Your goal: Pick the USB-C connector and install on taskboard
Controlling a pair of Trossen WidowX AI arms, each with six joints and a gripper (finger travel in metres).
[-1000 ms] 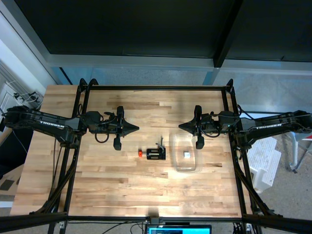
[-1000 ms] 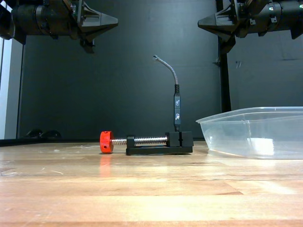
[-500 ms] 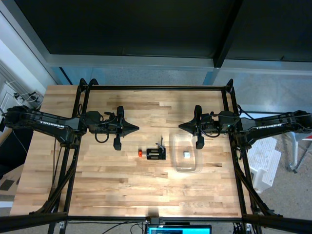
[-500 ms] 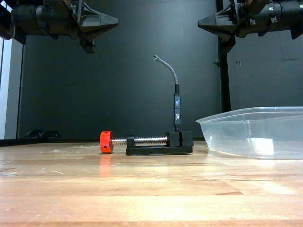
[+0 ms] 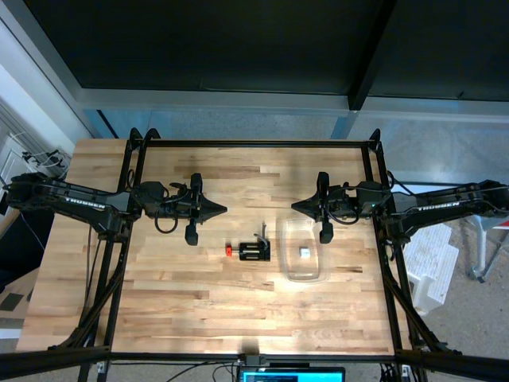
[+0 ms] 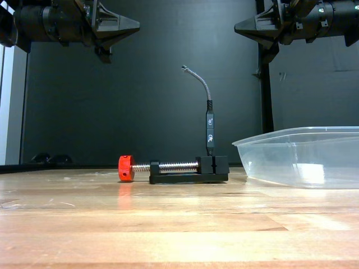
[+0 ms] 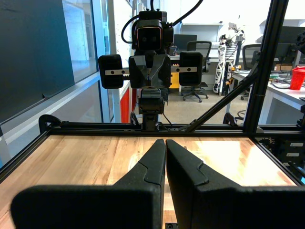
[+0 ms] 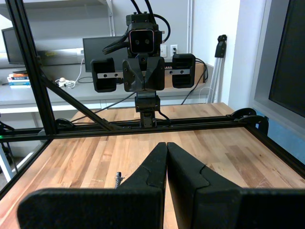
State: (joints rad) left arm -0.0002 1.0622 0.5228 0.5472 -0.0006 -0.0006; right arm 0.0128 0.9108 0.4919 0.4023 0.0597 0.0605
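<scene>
Standstill: left jaws, right jaws shut above table [image 5: 199, 306].

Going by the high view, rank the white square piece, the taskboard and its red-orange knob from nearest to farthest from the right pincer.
The right pincer hangs over the table's right half, the left pincer opposite it.
1. white square piece, inside the clear tray, right side.
2. taskboard, table centre.
3. red-orange knob, at the taskboard's left end.
</scene>
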